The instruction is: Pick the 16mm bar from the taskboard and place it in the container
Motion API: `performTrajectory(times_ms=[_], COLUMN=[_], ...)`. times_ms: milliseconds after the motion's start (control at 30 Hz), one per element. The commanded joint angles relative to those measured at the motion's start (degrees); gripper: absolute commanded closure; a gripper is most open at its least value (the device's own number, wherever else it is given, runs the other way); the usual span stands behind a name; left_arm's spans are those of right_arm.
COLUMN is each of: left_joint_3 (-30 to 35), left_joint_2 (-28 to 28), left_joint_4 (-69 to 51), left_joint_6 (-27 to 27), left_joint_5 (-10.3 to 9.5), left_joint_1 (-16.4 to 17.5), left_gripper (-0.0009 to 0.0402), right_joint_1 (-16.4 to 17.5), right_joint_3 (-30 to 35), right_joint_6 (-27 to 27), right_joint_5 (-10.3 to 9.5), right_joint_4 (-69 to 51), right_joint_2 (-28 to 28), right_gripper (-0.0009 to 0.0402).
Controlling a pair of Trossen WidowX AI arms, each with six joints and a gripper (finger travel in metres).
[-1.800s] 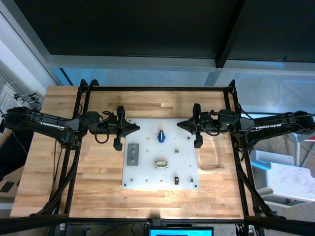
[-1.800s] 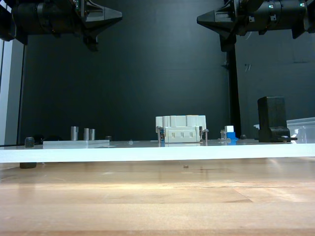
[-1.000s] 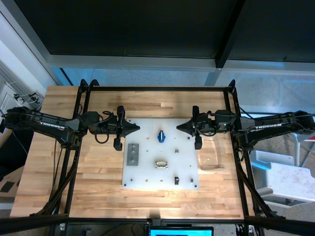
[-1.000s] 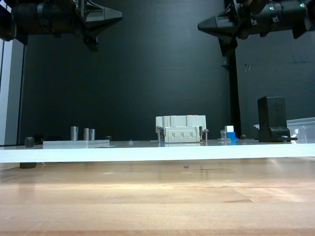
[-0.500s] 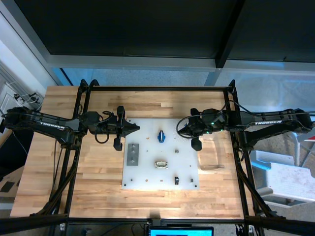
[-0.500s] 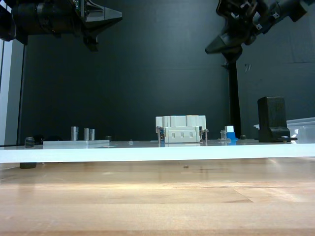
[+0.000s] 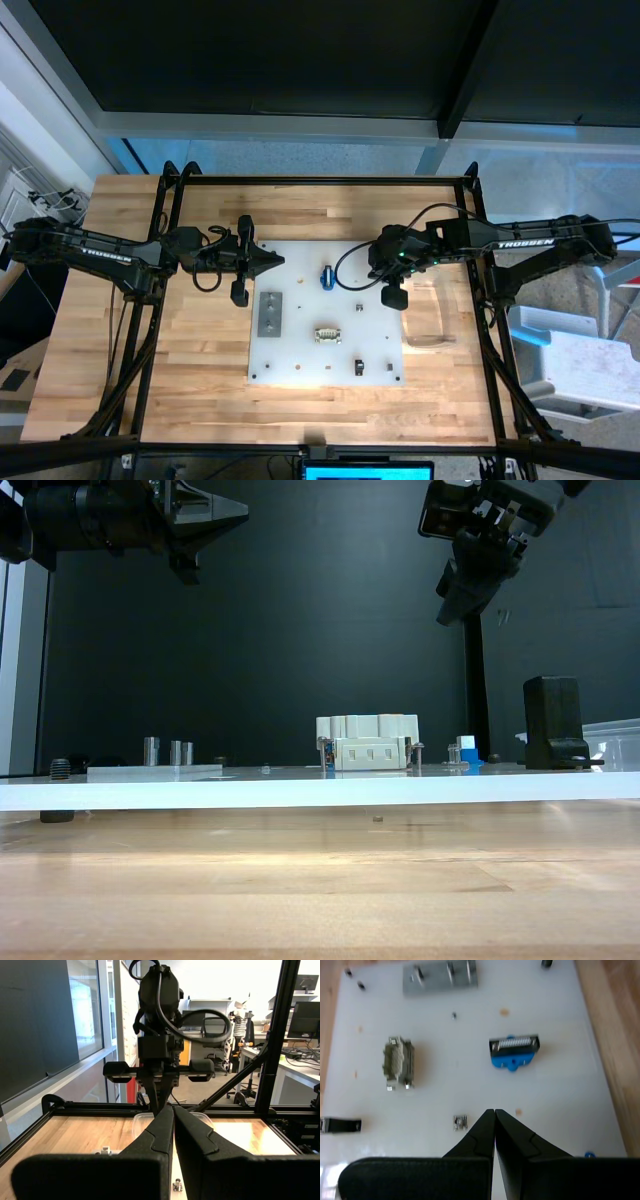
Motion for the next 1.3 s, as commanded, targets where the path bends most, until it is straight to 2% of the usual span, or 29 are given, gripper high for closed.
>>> performTrajectory(times_ms=[33,333,600,933,1300], left_joint_3=[0.0,0.0,0.0,0.0,0.0], left_joint_2=[0.0,0.0,0.0,0.0,0.0], left_joint_4=[0.0,0.0,0.0,0.0,0.0], left_joint_6=[0.0,0.0,0.0,0.0,0.0], left_joint_5=[0.02,0.02,0.02,0.02,0.02], left_joint_1=[0.0,0.0,0.0,0.0,0.0], left_gripper=[0.0393,0.0393,0.0393,0.0393,0.0393], right_joint_1=[0.2,1.4,3.4,7.1,13.4], right_joint_3=[2.0,7.6,9.1,9.2,9.1], right_joint_6=[0.0,0.0,1.6,5.9,11.6], right_joint_5=[-0.02,-0.04,-0.02,0.0,0.39], right_joint_4=[-3.8,-13.0,-18.4,-21.5,-22.1], right_joint_2=[1.9,6.4,8.4,8.4,8.4], right_gripper=[0.0393,0.0393,0.0393,0.0393,0.0393])
